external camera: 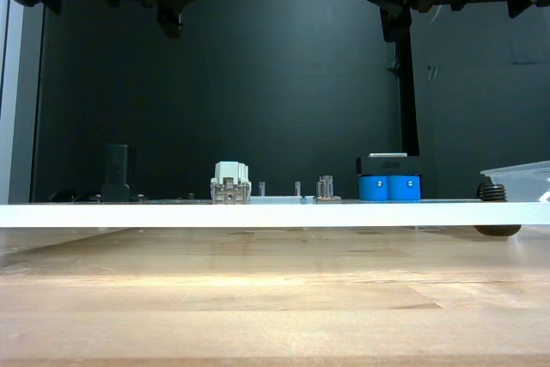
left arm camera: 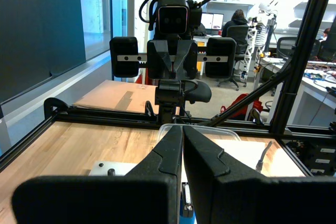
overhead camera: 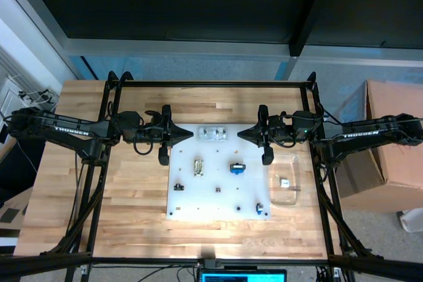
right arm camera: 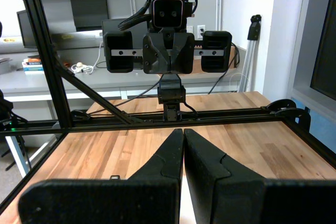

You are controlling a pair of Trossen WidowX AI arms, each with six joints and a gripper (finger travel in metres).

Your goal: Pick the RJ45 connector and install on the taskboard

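Note:
Both arms hang level above the board's far end, tips facing each other. My left gripper (overhead camera: 192, 135) (left arm camera: 182, 129) is shut with nothing between its fingers. My right gripper (overhead camera: 239, 133) (right arm camera: 183, 130) is also shut and holds nothing. The white board (overhead camera: 188, 196) lies between them. Its small blue jack (overhead camera: 262, 209) at the near right corner shows a pale grey-white top. I cannot tell whether the connector sits in it. In the clear tray (overhead camera: 295, 196) the white block (overhead camera: 285, 181) carries a small dark spot, with no cable seen running off it.
Other parts stand on the board: a grey-white housing (overhead camera: 198, 166), a blue and black part (overhead camera: 236, 168) and a clear piece (overhead camera: 215, 134). A black frame (overhead camera: 211, 84) rings the table. A cardboard box (overhead camera: 390, 143) stands off the right edge and a screen (overhead camera: 241, 275) sits at the near edge.

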